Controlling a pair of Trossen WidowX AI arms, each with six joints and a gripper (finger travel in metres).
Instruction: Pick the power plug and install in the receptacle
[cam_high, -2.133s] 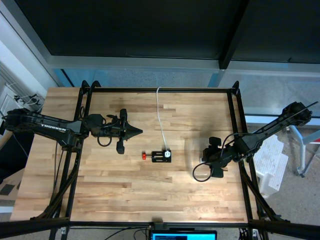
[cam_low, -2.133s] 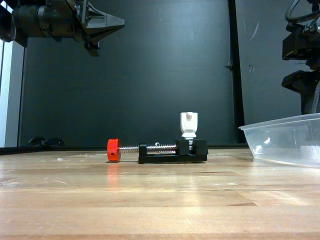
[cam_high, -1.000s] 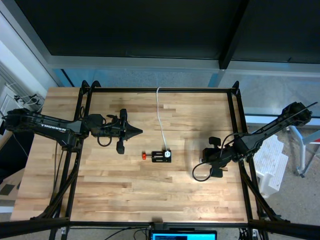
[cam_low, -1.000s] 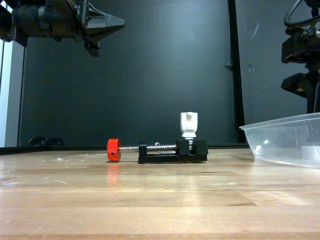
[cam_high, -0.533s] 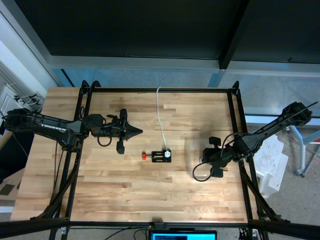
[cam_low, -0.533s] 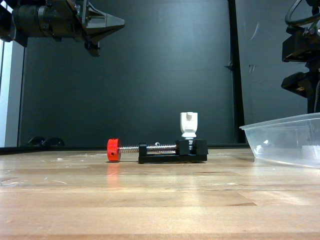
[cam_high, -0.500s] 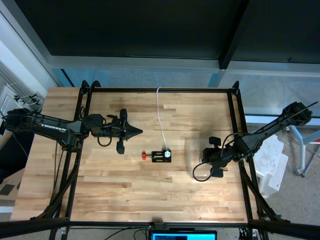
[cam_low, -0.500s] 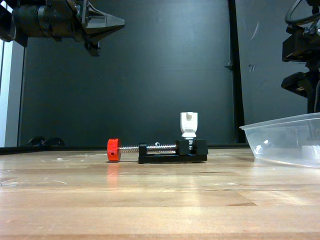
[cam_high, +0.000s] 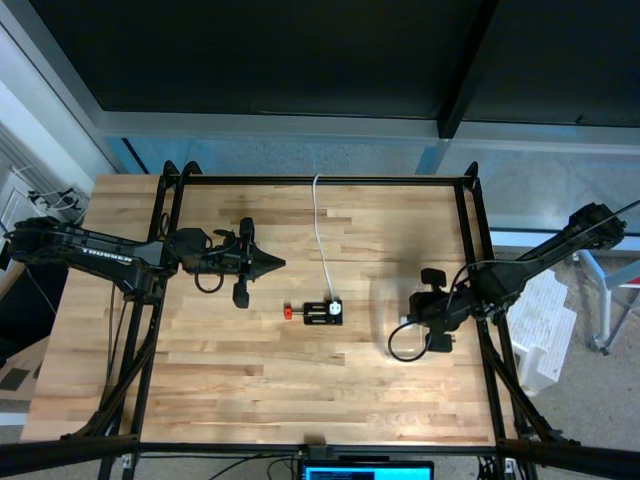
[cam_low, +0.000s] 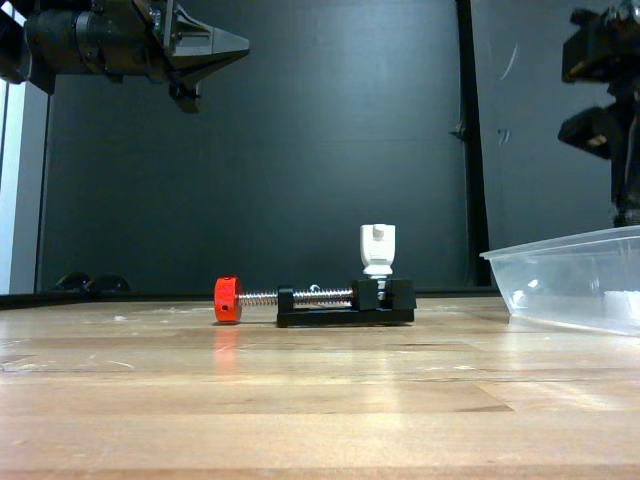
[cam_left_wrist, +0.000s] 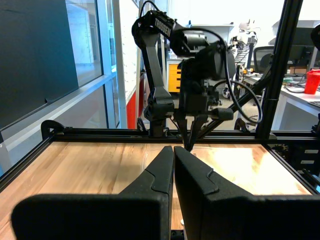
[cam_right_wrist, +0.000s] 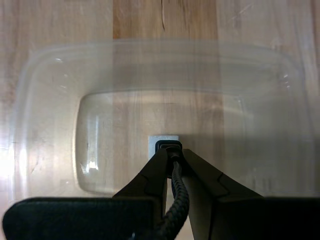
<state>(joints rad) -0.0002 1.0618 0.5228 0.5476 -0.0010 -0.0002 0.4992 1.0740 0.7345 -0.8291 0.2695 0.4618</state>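
**Over the tray (cam_right_wrist: 150, 47), right tool (cam_right_wrist: 172, 154) clamps power plug (cam_right_wrist: 170, 147)**

The right tool hangs above the clear plastic tray, fingers clenched on the small black power plug, whose braided black cable (cam_right_wrist: 177, 200) runs back between them. A white square piece (cam_right_wrist: 161, 140) lies in the tray below. At 9 o'clock from the tray, the white receptacle (cam_high: 336, 307) stands in a black mini vise (cam_high: 320, 313) with an orange-red knob (cam_high: 287, 312); its white cord (cam_high: 320, 225) trails toward 12 o'clock. The left tool (cam_high: 277, 263), fingers pressed together and empty, hovers at 10 o'clock from the vise, high above the tabletop (cam_high: 250, 380)
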